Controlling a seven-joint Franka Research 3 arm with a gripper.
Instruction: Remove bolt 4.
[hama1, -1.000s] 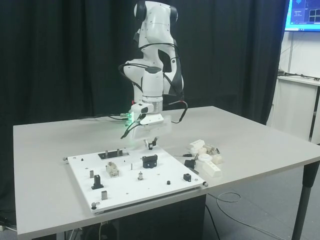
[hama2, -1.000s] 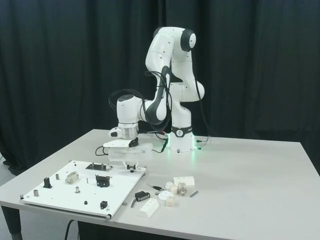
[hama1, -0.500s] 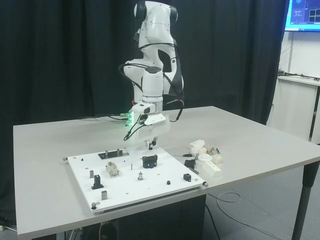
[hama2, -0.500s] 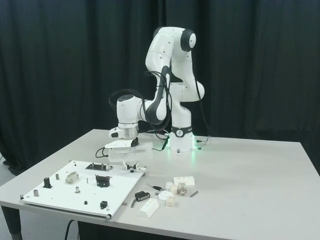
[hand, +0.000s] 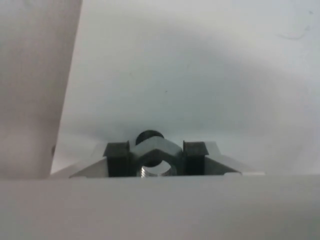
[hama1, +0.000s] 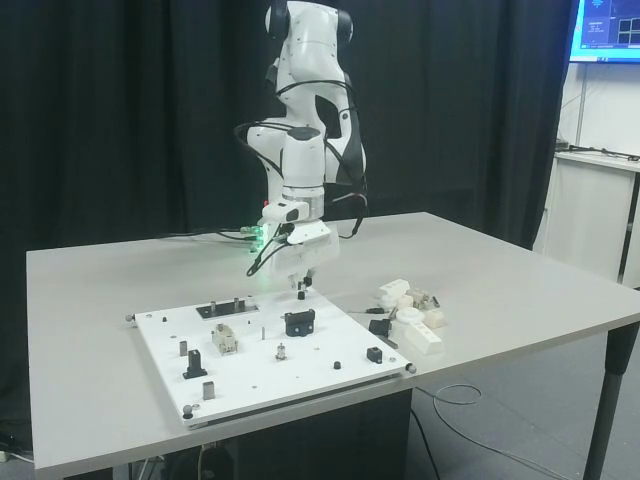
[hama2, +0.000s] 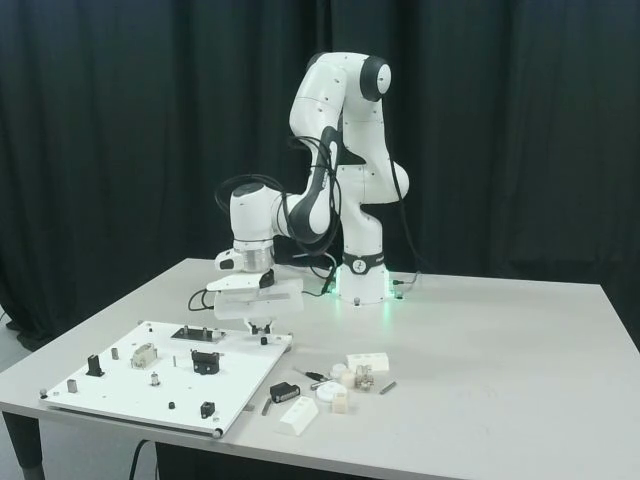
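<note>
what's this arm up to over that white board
The white Franka arm holds its pincer just above the far edge of the white board, with a small black bolt between the fingertips in the wrist view. A black block and other small fittings sit on the board, and a heap of loose white parts lies on the grey table beside it.

Black curtain behind grey table; screen in corner.

In the wrist view the bolt is half hidden behind the fingers.
</note>
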